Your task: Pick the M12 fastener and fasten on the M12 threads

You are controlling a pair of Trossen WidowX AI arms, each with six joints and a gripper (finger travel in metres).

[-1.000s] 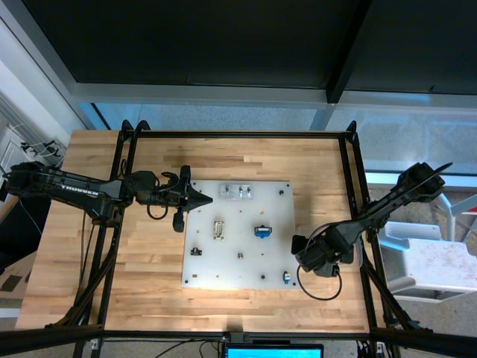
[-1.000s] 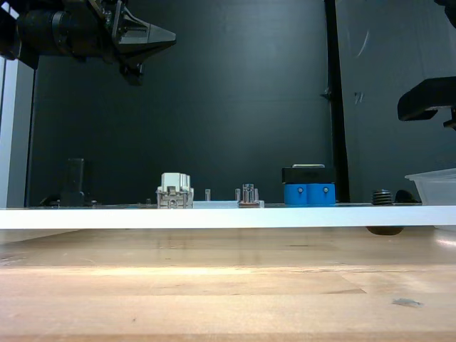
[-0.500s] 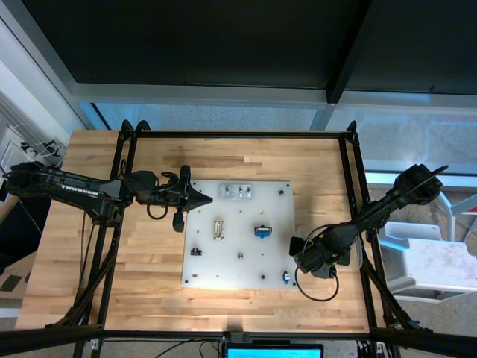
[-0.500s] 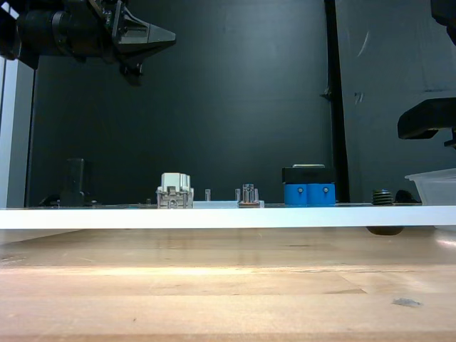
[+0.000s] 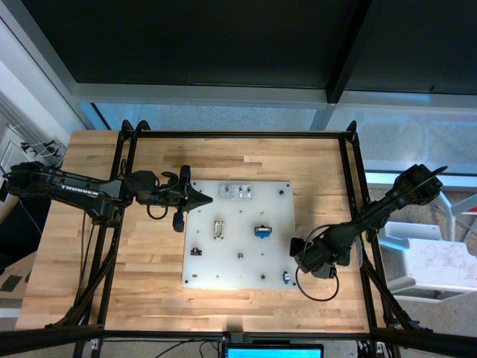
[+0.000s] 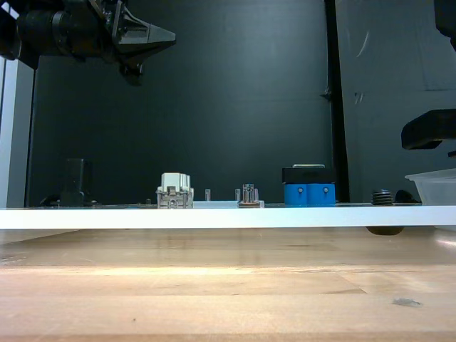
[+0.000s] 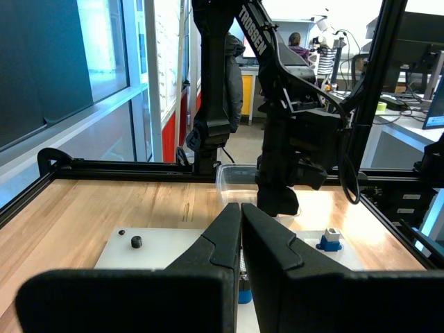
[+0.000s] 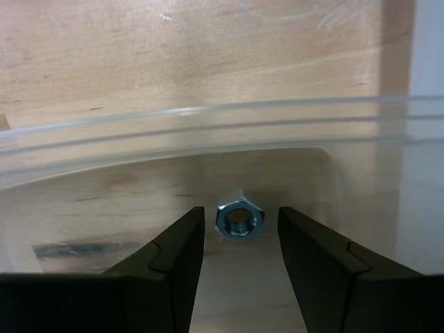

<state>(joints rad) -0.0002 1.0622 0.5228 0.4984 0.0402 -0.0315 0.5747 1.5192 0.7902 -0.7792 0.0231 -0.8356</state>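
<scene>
Silver M12 fastener (image 8: 238,222) in clear tray (image 8: 208,114), between right gripper's (image 8: 241,216) spread fingers; skewed closing may flick it. Left gripper (image 7: 241,229), fingers clenched, hangs over white board's (image 5: 238,272) left edge.

**M12 nut (image 8: 238,223) sits between 2 parted fingers (image 8: 180,260)**

The right gripper (image 8: 241,214) hangs over a clear tray (image 8: 208,132) with its black fingers spread apart. The silver nut lies flat on the tray floor in the gap, touching neither finger. Beyond the tray wall lies the wooden surface (image 8: 173,48).
</scene>
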